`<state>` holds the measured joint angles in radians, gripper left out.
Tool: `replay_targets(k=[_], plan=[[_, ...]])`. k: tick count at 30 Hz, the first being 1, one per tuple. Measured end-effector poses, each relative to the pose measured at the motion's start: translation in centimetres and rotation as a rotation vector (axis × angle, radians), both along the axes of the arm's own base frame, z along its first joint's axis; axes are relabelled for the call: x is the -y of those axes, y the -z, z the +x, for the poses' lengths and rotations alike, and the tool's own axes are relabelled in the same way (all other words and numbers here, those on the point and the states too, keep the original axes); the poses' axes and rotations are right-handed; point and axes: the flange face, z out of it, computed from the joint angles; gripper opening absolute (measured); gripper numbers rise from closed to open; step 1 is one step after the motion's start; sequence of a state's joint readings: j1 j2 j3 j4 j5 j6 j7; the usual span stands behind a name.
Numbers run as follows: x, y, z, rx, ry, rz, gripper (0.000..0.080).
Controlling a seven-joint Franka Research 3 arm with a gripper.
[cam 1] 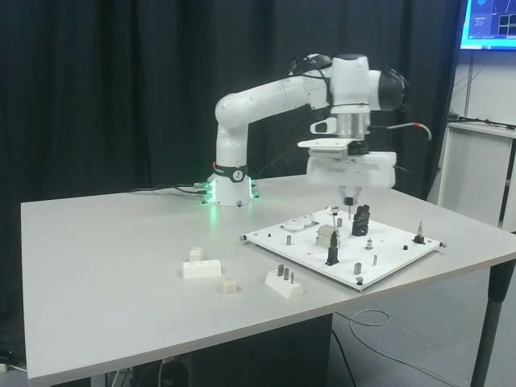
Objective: Insert round peg 1.
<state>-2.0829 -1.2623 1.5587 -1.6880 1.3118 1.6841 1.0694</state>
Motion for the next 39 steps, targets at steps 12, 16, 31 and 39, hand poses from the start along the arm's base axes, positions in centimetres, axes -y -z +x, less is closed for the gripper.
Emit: replay_targets(k=[12,16,31,39], plan=[[-6.0,1.7,1.0,-0.044,-0.12,-0.026,0.0015],[-7.5,2.5,1.3,-0.046,-0.108,-0.024,0.0015],[-10.8,5.8,2.1,-0.03,-0.102,-0.025,0.0015],[-12.0,7.7,2.2,-0.035,-0.099,-0.017,0.0015]])
